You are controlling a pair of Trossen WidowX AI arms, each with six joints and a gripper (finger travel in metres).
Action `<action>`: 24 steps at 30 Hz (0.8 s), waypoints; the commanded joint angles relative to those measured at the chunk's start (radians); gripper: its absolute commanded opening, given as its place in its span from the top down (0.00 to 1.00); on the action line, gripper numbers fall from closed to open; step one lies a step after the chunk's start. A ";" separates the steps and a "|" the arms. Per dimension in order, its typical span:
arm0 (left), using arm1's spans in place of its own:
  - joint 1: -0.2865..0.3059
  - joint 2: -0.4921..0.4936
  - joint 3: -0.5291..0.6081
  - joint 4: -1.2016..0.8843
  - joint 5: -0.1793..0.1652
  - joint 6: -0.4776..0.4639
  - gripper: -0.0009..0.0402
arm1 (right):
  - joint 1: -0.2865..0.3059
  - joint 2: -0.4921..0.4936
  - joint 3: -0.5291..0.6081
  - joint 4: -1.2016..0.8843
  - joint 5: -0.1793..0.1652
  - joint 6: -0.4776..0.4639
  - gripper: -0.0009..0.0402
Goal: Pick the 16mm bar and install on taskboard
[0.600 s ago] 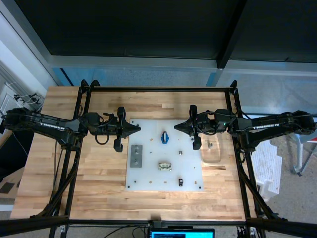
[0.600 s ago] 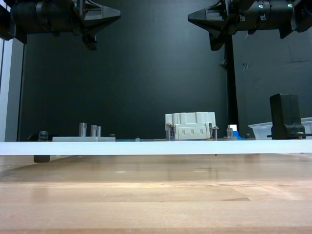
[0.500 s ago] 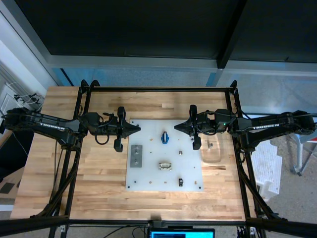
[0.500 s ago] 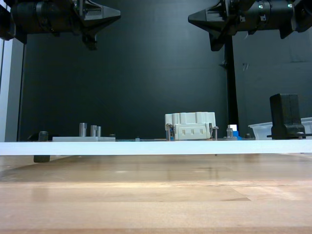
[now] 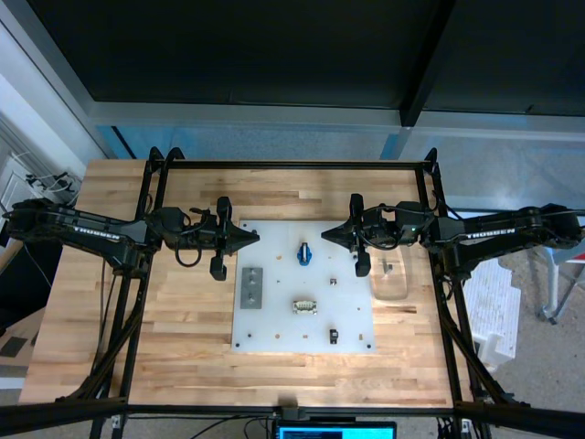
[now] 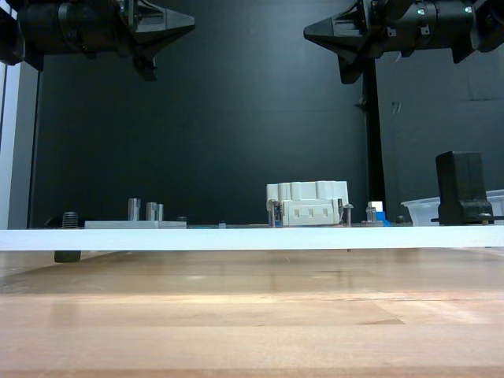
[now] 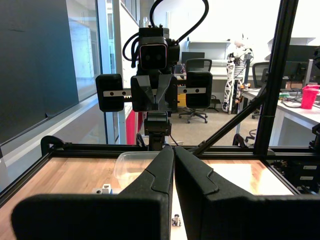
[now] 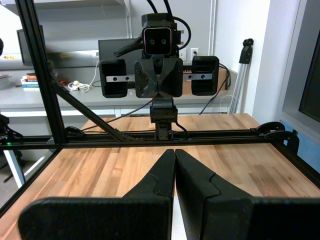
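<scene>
The white taskboard [image 5: 274,334] lies mid-table, seen edge-on in the low view [image 6: 236,239]. A tiny silvery piece, seemingly the 16mm bar [image 5: 388,267], lies in a clear tray [image 5: 393,285] just right of the board. My left gripper [image 5: 254,236] hovers shut over the board's far left edge, high above it [image 6: 191,24]. Facing it, my right gripper [image 5: 326,234] hangs shut over the board's far right part [image 6: 307,31]. Each wrist view shows its own fingers pressed together, left [image 7: 174,150] and right [image 8: 175,151], with nothing held.
The board carries a grey block [image 5: 250,286], a blue connector [image 5: 304,253], a silver connector [image 5: 304,306] and a small black part [image 5: 335,336]. A black frame [image 5: 292,165] rings the wooden table.
</scene>
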 commanded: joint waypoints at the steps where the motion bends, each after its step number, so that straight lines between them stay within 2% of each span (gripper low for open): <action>1: 0.000 0.000 0.000 0.000 0.000 0.000 0.98 | 0.000 -0.003 0.021 -0.051 -0.002 -0.001 0.98; 8: 0.000 0.000 0.000 0.000 0.000 0.000 0.98 | -0.003 -0.005 0.182 -0.490 0.004 -0.055 0.98; 15: 0.000 0.000 0.000 0.000 0.000 0.000 0.98 | -0.009 -0.005 0.362 -0.997 0.083 -0.104 0.98; 19: 0.000 0.000 0.000 0.000 0.000 0.000 0.98 | -0.028 -0.005 0.442 -1.228 0.083 -0.108 0.98; 24: 0.000 0.000 0.000 0.000 0.000 0.000 0.98 | -0.041 -0.005 0.505 -1.420 0.083 -0.127 0.98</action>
